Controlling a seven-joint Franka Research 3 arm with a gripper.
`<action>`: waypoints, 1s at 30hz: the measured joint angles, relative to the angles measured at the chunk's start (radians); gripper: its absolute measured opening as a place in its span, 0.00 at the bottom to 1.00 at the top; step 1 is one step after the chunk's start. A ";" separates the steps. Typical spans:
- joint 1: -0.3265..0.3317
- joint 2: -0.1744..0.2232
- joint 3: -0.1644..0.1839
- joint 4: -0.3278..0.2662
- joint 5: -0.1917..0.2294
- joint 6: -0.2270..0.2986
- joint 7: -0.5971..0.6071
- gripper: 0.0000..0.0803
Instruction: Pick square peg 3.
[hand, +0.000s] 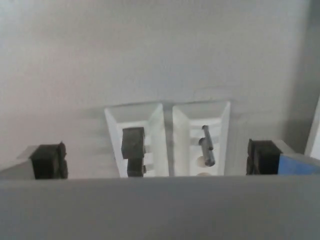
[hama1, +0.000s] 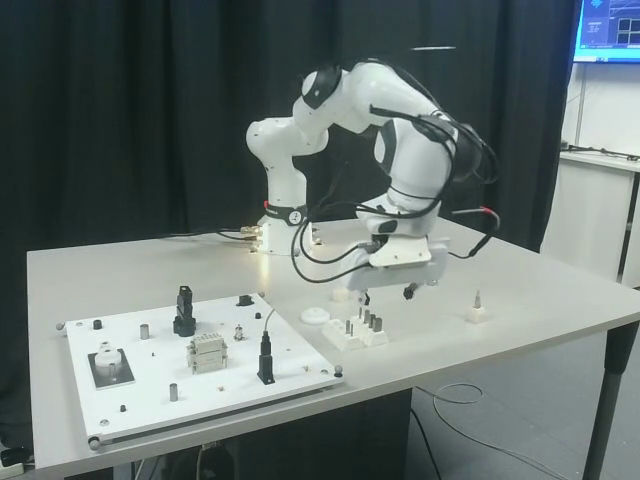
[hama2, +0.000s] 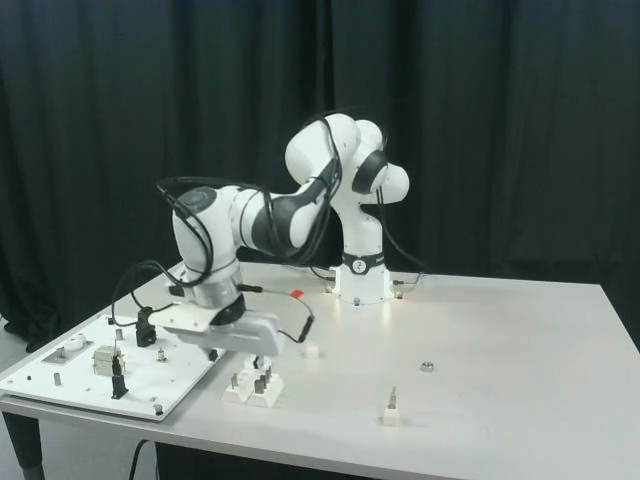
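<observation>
**Gripper open above the peg holders**

Gripper of mine hangs spread wide over two white peg holder blocks, nothing between the black finger pads. Wrist view: both pads sit far apart, the two blocks side by side in the gap between them. One white holder block carries the dark square peg, standing upright in its slot. Neighbouring white holder block carries a thin grey round pin, also upright. Cannot tell which number the square peg is.

First room view: my gripper hovers just above the holder pair, not touching. Holders rest on the grey table, just beside the white assembly board with small black and grey parts on it. A separate small white block with a thin pin stands well apart on the table.
</observation>
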 joint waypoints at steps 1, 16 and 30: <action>-0.001 -0.002 0.010 -0.004 -0.013 0.000 0.004 1.00; -0.066 -0.093 0.208 -0.161 -0.185 0.079 0.048 1.00; -0.066 -0.204 0.251 -0.399 -0.194 0.272 0.047 1.00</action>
